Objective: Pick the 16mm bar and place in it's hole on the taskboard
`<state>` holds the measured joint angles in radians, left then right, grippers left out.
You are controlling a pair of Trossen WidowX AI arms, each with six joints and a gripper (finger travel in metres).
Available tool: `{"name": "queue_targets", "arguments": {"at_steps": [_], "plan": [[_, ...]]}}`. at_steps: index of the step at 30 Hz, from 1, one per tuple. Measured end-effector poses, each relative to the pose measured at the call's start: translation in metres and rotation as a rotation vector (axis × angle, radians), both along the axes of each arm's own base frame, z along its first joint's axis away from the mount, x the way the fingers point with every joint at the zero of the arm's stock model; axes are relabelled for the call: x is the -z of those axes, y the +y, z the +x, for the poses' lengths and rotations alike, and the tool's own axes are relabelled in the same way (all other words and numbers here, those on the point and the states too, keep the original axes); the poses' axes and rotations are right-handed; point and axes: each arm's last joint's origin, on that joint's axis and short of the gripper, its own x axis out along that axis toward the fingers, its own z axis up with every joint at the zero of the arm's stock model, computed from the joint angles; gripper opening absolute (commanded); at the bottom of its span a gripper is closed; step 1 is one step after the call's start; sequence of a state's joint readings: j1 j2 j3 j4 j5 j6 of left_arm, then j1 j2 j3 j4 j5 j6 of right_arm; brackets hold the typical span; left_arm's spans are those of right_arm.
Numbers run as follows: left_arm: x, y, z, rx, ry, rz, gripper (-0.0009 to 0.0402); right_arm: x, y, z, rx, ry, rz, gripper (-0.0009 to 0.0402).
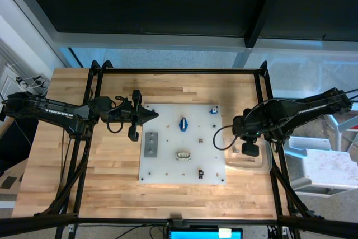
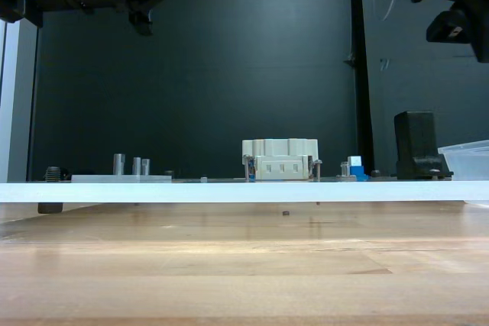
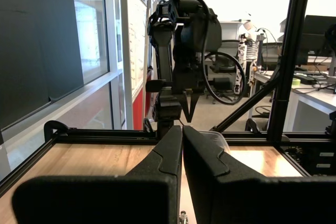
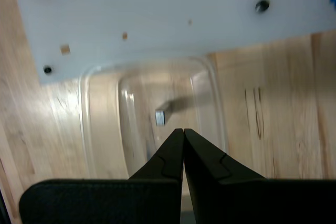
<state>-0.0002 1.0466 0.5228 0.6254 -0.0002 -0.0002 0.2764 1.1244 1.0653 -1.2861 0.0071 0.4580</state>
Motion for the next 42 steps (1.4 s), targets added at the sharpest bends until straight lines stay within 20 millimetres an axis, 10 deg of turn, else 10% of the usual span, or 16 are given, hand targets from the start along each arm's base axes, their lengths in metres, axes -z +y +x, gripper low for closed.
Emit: {"name": "queue_targets", "arguments": {"at_steps": [12,28,42], "plan": [[0.000,0.000,0.000,0.000,0.000,0.000,0.0000,0.011,0.021,0.004,-0.060,0.078,-0.046,0.0010],[0.000,0.000,0.000,0.000,0.000,0.000,0.0000,0.037,0.029,0.010,-0.097,0.134,-0.109,0.0179],[0.000,0.000,0.000,0.000,0.000,0.000,0.0000,0.074,0.037,0.018,-0.109,0.113,-0.125,0.0208]]}}
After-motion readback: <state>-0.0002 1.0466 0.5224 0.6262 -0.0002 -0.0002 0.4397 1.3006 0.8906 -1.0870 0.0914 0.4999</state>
